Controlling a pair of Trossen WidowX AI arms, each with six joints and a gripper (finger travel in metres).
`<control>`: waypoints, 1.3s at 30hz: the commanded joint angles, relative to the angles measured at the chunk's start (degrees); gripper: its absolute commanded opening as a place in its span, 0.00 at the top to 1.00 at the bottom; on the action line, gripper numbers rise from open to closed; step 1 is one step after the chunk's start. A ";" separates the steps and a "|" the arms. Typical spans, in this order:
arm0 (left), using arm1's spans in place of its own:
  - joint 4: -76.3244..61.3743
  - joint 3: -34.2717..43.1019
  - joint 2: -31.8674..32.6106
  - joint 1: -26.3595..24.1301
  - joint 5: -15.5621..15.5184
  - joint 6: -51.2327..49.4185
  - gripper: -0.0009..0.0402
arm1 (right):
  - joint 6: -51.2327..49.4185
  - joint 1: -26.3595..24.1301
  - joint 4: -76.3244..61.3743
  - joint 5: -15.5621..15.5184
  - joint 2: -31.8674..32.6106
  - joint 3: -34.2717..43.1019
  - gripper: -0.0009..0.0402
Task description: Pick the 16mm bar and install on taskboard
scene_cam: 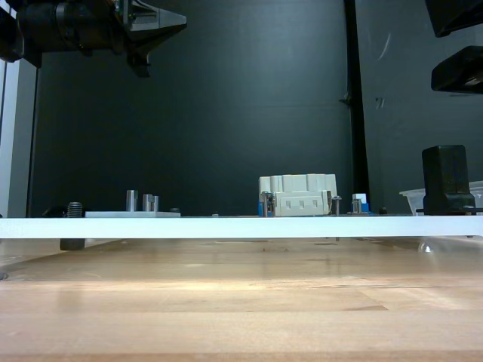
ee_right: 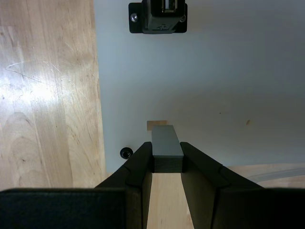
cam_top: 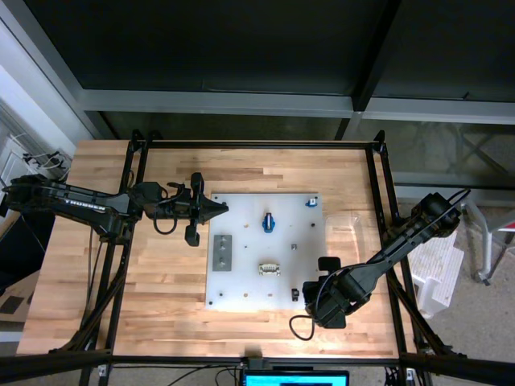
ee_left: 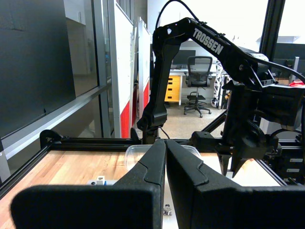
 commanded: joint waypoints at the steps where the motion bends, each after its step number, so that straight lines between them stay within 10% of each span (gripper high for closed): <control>1: 0.00 0.02 0.00 0.02 0.00 0.00 0.98 | 0.07 0.02 0.13 0.13 -0.04 0.09 0.98; 39: 0.00 0.02 0.00 0.00 0.00 0.00 0.98 | 0.07 0.02 0.35 -1.44 0.76 0.09 0.98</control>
